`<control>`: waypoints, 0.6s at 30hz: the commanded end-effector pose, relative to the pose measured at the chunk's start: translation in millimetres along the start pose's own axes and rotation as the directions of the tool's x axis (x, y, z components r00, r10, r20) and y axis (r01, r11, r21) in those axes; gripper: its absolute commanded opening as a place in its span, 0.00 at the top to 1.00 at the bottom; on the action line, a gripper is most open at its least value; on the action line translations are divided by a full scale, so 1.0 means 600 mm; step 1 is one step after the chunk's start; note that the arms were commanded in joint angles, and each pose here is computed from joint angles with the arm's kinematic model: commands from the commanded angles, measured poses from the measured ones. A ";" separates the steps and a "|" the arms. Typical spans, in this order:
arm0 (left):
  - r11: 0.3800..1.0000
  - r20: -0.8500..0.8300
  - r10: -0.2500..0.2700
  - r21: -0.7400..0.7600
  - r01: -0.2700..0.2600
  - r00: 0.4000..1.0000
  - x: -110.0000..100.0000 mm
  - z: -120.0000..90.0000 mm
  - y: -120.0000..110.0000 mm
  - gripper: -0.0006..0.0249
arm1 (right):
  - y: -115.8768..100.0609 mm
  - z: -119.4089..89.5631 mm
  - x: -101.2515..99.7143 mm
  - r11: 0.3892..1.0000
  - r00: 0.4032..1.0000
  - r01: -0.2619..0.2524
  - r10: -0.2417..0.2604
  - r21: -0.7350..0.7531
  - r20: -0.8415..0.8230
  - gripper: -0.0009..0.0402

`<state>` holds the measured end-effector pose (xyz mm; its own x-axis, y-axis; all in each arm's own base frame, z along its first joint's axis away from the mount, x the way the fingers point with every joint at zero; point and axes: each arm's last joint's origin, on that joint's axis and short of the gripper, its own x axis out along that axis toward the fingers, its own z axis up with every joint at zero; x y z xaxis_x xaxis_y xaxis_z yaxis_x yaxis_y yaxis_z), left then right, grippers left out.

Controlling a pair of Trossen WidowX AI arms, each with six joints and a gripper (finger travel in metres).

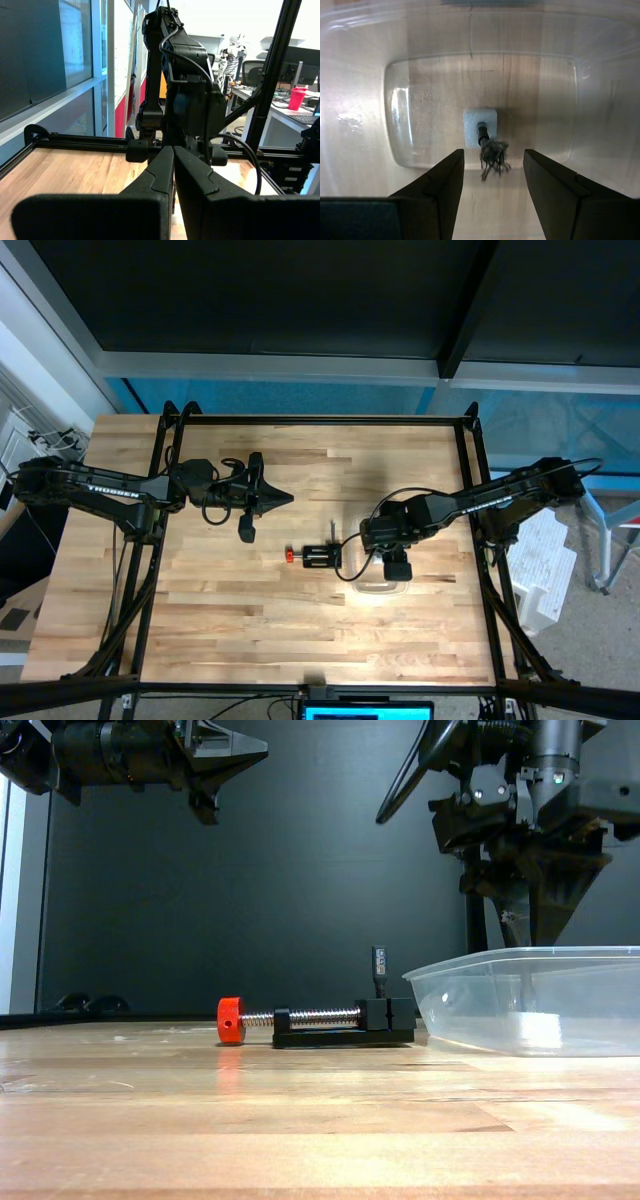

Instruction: Pick the usb-c connector and install on the hub

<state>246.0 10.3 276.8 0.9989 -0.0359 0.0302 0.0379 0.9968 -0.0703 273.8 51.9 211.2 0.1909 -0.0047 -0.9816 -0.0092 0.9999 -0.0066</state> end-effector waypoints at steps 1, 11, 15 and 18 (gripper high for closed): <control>1.000 0.001 0.000 0.000 0.000 1.000 0.000 0.000 0.000 0.98 | 0.004 0.005 0.013 1.000 1.000 -0.001 0.001 -0.007 -0.008 0.57; 1.000 0.001 0.000 0.000 0.000 1.000 0.000 0.000 0.000 0.98 | 0.008 0.013 0.041 1.000 0.999 -0.003 0.003 -0.020 -0.034 0.66; 1.000 0.001 0.000 0.000 0.000 1.000 0.000 0.000 0.000 0.98 | 0.009 0.009 0.048 1.000 1.000 -0.005 0.004 -0.021 -0.029 0.70; 1.000 0.001 0.000 0.000 0.000 1.000 0.000 0.000 0.000 0.98 | 0.009 0.007 0.052 1.000 1.000 -0.004 0.004 -0.020 -0.029 0.72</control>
<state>246.0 10.3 277.0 0.9989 -0.0359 0.0310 0.0380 0.9968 -0.0706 283.5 57.2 182.0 0.1582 -0.0020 -0.9874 -0.0315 0.9995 -0.0071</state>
